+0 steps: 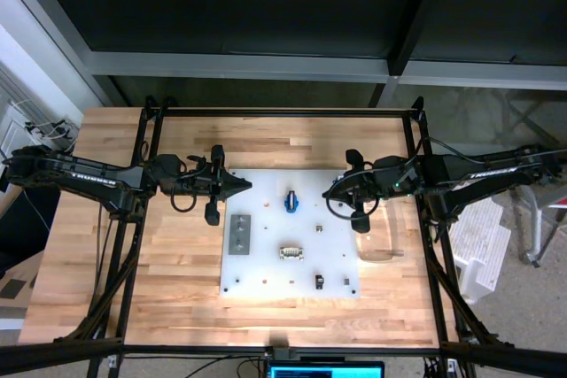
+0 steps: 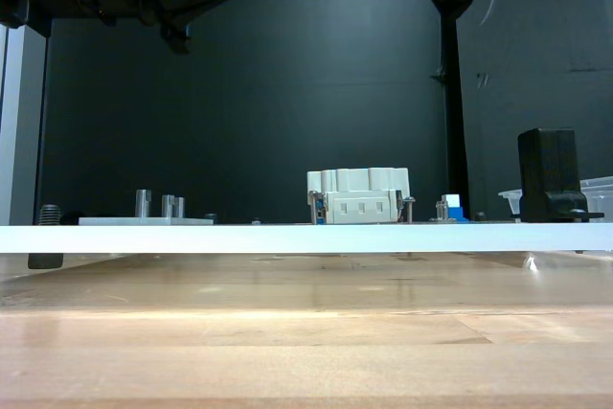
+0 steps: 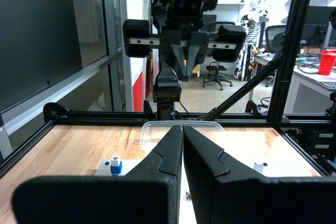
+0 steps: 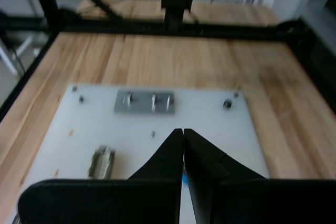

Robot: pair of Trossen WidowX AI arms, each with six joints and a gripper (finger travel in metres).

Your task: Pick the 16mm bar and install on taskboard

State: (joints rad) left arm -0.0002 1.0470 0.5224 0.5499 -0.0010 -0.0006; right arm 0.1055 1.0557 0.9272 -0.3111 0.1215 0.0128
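Left gripper: clenched, high over the board's eleven o'clock.
Right gripper: clenched, high over one o'clock.

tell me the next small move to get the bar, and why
Probably open the right gripper and swing it over the clear tray beside the board. It and the left gripper both hover shut and empty above the board; no loose bar shows.

We find the left gripper over the taskboard's left edge, the block beside its tip. The right gripper faces it, the tray seemingly behind.
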